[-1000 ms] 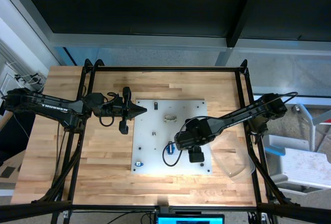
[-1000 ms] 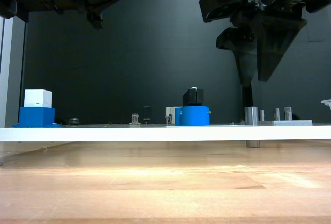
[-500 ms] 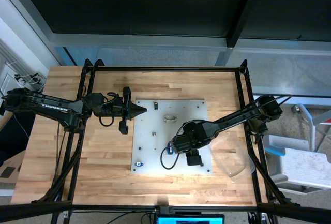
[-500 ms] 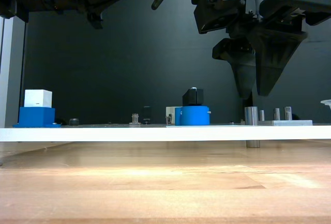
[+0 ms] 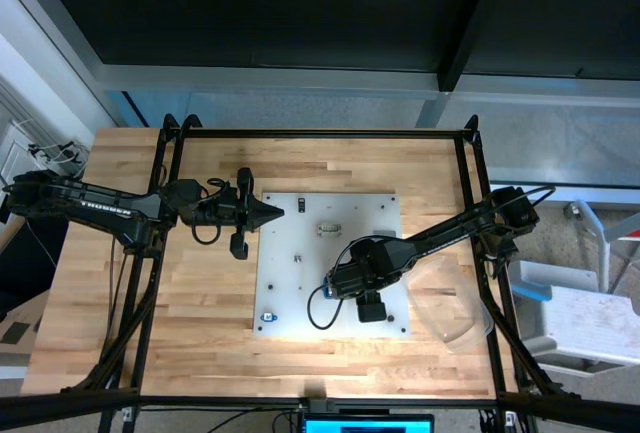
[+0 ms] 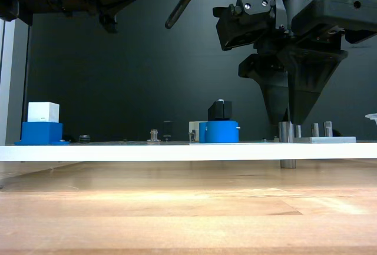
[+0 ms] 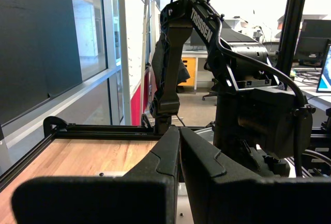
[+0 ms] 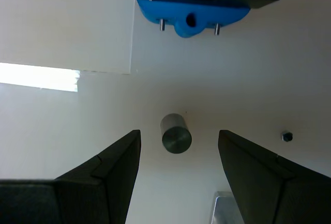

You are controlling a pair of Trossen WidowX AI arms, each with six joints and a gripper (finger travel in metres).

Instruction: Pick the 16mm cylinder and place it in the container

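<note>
On the right side of the white task board (image 5: 300, 228), the right gripper (image 6: 288, 115) just dropped, fingers spread around the short silver-grey metal 16mm cylinder (image 8: 176, 133) standing there, ungripped; grab looks next. Left gripper (image 5: 268, 212) hovers board-left, pinched together.

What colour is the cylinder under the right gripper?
Silver-grey 16mm cylinder, best in right wrist view, beneath the open right gripper; left gripper shut, at board's left edge.
</note>
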